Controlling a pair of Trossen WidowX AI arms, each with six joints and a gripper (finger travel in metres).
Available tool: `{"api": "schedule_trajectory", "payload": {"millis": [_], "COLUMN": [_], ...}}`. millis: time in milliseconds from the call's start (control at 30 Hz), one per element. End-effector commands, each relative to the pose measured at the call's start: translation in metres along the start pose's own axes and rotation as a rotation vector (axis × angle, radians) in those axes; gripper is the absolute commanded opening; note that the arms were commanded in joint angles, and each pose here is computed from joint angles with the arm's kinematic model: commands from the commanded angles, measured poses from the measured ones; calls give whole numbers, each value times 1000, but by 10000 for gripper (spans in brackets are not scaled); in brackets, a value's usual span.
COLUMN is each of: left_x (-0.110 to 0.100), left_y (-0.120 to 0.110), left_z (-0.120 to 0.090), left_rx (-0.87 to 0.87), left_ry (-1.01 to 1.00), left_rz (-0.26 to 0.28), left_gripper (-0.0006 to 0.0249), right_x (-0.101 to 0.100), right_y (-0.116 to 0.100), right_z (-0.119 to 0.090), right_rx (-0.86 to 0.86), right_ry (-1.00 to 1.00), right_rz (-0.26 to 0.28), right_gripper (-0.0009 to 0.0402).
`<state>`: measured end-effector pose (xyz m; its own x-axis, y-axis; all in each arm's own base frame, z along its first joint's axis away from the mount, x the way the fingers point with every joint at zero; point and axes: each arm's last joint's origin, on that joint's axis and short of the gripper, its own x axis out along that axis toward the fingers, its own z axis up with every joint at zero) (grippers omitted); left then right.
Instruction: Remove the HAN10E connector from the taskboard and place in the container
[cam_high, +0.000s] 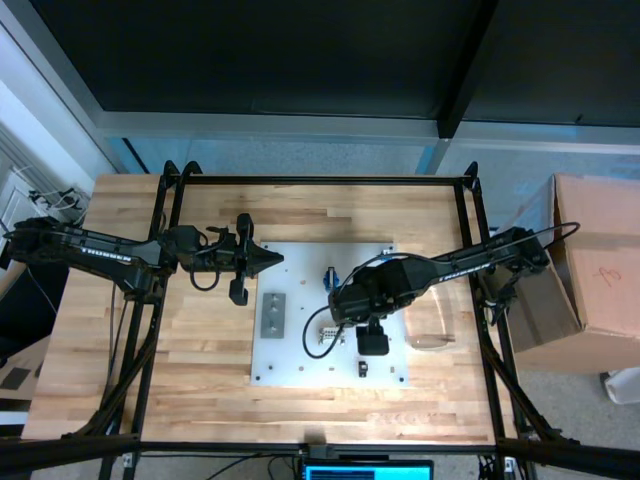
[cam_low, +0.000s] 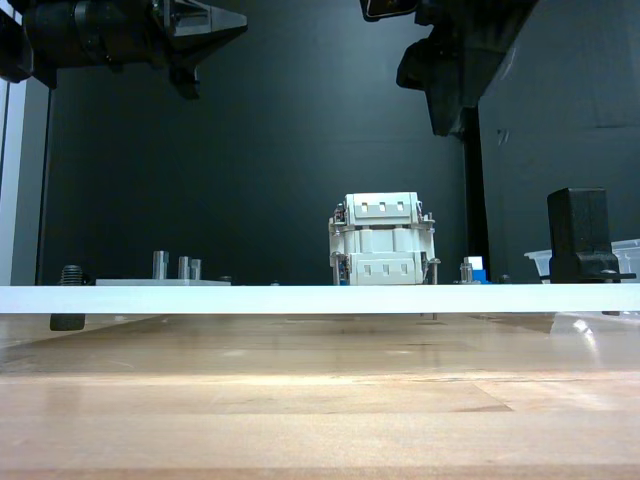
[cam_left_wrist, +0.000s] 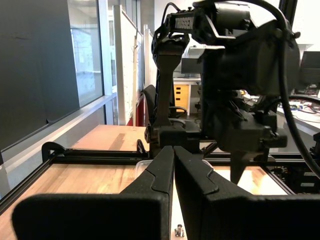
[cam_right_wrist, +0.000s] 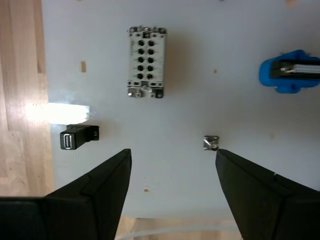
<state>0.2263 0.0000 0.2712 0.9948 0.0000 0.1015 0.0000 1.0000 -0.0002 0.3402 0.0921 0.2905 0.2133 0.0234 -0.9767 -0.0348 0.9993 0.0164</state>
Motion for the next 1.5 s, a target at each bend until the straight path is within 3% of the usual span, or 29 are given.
{"api": "schedule_trajectory", "payload": {"millis": [33, 333, 900, 1233, 1500], "left_x": [0, 0, 0, 0, 0], "left_y": [0, 0, 0, 0, 0], "left_z": [0, 0, 0, 0, 0], "left_rx": [0, 0, 0, 0, 0], "left_ry": [0, 0, 0, 0, 0], "left_rz": [0, 0, 0, 0, 0], "left_gripper": [0, 0, 0, 0, 0], "right_x": [9, 34, 74, 94, 100], "right_y": [4, 12, 21, 21, 21], "right_z": [3, 10, 19, 15, 12], "right_rx": [-6, -2, -14, -15, -9], "right_ry": [14, 50, 94, 101, 103], "right_rz": [-2, -9, -18, -20, -21], "right_gripper": [261, 288, 280, 225, 140]}}
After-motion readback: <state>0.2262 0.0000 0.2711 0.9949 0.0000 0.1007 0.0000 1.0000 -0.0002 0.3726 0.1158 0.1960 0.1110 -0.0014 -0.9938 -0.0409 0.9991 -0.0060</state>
